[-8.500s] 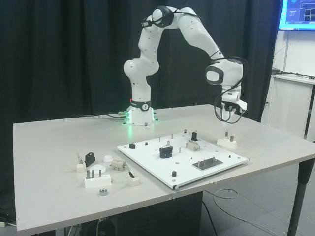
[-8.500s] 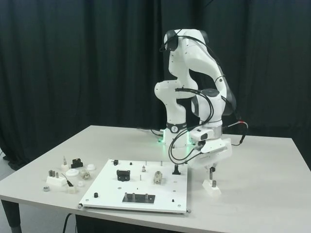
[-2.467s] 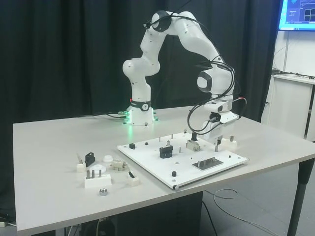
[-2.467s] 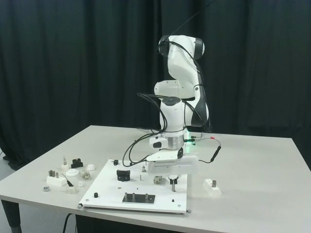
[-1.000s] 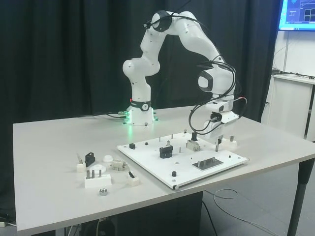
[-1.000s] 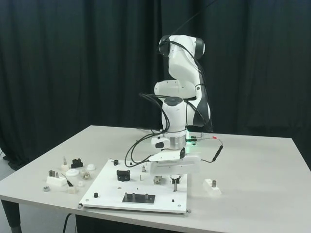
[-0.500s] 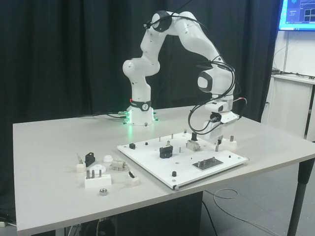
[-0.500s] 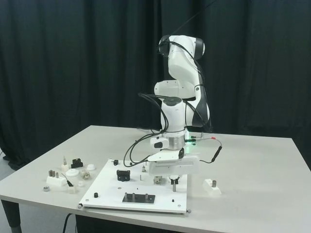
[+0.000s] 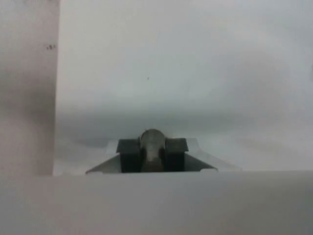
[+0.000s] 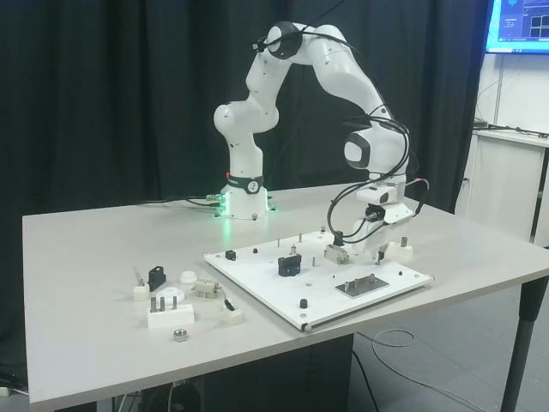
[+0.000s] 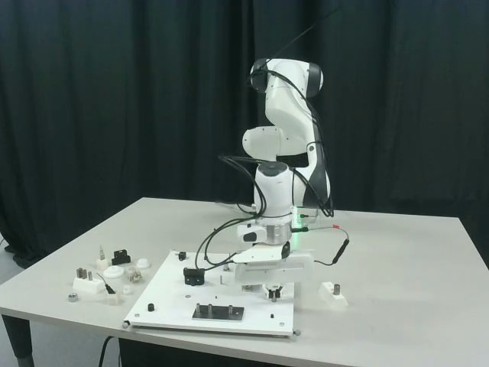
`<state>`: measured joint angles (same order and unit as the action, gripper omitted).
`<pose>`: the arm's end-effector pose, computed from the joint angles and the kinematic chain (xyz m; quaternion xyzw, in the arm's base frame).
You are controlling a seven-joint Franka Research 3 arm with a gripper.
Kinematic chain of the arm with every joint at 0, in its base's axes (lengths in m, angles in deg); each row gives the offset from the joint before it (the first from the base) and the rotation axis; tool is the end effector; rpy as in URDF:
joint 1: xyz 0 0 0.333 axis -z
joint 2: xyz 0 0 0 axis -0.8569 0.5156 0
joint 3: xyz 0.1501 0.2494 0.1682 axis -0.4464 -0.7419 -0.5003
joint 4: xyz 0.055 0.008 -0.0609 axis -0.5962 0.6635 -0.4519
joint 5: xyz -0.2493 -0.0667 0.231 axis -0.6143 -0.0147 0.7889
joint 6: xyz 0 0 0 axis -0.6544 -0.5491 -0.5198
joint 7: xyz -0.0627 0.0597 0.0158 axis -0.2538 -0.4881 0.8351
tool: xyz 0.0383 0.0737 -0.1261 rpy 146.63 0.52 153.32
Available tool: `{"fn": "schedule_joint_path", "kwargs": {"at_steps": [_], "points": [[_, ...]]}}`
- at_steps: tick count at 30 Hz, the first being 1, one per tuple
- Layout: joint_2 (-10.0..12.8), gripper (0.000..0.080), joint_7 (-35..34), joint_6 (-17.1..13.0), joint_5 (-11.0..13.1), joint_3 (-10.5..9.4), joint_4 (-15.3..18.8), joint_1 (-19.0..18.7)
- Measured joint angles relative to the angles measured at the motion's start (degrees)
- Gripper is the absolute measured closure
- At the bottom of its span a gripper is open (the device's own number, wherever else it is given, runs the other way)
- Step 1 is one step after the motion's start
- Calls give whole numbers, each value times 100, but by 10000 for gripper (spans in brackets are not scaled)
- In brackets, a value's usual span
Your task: Insert round peg 3.
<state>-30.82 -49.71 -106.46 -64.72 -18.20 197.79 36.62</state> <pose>0.5788 0.1012 0.2194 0.9723 -0.2335 -0.0073 0.0039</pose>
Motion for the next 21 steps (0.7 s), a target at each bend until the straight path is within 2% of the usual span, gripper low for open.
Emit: {"fn": "schedule_joint_path", "kwargs": {"at_steps": [6, 7, 12, 13, 18, 19, 21], "points": [[70, 700, 141, -25, 0, -5, 3, 0], [71, 522, 152, -27, -2, -5, 3, 0], [69, 522, 159, -30, -9, 2, -13, 1], [67, 218, 162, -30, -10, 4, -19, 3], [44, 218, 176, -30, -12, 9, -40, 13], [37, 49, 177, -27, -12, 11, -42, 15], [21, 49, 178, -24, -12, 17, -45, 16]]}}
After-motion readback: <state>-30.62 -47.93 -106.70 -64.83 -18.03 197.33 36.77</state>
